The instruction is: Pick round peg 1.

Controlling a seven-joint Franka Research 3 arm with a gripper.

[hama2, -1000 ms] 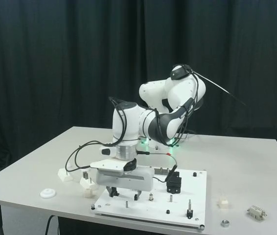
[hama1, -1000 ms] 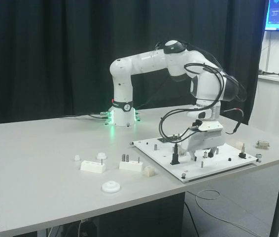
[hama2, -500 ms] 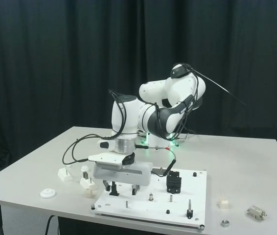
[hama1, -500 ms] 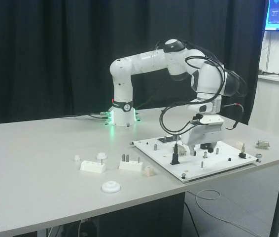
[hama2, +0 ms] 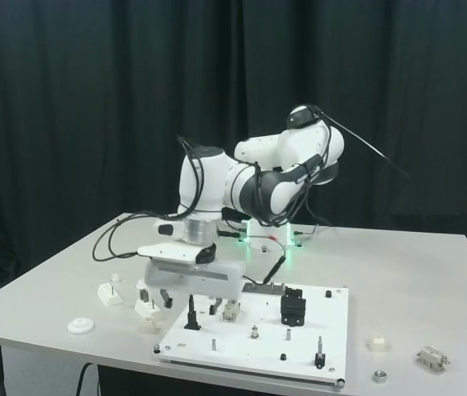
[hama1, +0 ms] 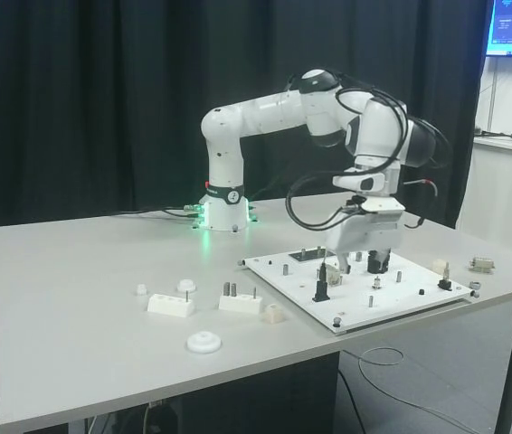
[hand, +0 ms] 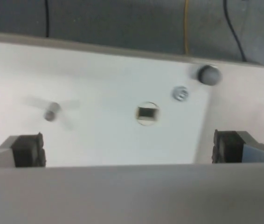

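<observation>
A white board (hama1: 401,303) (hama2: 332,323) lies near the table's front edge and carries several small upright grey pegs, among them one peg (hama1: 375,283) (hama2: 254,332). I cannot tell which of them is round peg 1. My gripper (hama1: 358,263) (hama2: 191,304) hangs a little above the board, open, with nothing between its fingers. In the wrist view the gripper (hand: 127,149) is spread wide over the board (hand: 99,84). Below it show a blurred grey peg (hand: 51,112), a square hole (hand: 146,113), a screw (hand: 180,93) and a round grey knob (hand: 209,74).
A black upright part (hama1: 321,287) (hama2: 191,315) and a black block (hama2: 292,305) stand on the board. Off the board lie white holders (hama1: 170,304) (hama1: 241,302), a white disc (hama1: 203,342) (hama2: 80,325), a small white cube (hama2: 375,341), a connector (hama2: 431,357) and a nut (hama2: 377,376).
The hand has risen off the board and swung towards the board's edge nearer the white holders. The wrist has tilted upward. Nothing has come up with the fingers.
</observation>
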